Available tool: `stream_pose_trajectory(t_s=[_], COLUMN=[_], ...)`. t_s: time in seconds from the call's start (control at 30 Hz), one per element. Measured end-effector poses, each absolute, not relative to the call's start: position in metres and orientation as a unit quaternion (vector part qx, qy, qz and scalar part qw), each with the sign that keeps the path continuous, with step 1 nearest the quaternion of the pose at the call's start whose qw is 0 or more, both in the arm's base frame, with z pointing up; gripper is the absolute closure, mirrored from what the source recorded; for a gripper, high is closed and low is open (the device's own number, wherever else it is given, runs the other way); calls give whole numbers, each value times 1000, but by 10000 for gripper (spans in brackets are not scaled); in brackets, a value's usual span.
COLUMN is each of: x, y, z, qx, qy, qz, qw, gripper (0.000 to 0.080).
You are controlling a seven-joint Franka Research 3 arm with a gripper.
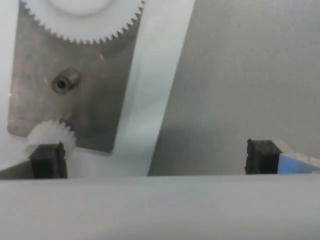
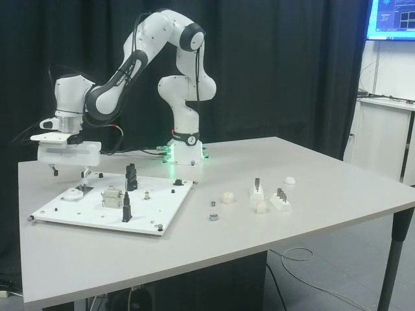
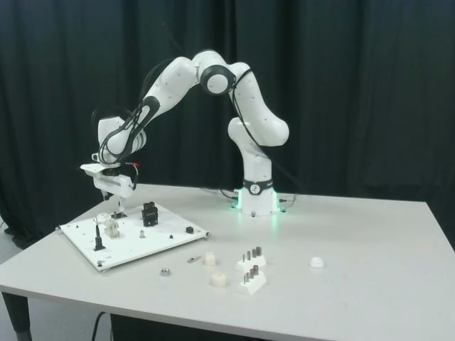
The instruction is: Insert small gear.
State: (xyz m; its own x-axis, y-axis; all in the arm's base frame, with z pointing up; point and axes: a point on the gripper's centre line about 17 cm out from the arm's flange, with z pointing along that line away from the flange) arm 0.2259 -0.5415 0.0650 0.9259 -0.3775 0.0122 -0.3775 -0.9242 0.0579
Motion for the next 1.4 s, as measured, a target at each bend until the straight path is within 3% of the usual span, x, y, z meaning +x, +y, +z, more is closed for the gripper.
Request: stream_pose_trajectory(t_s=[1.4], x=[226], y=[-543], z=[62], qx=[982], qy=[-187], qz=[-3], qw=[27], gripper=[3])
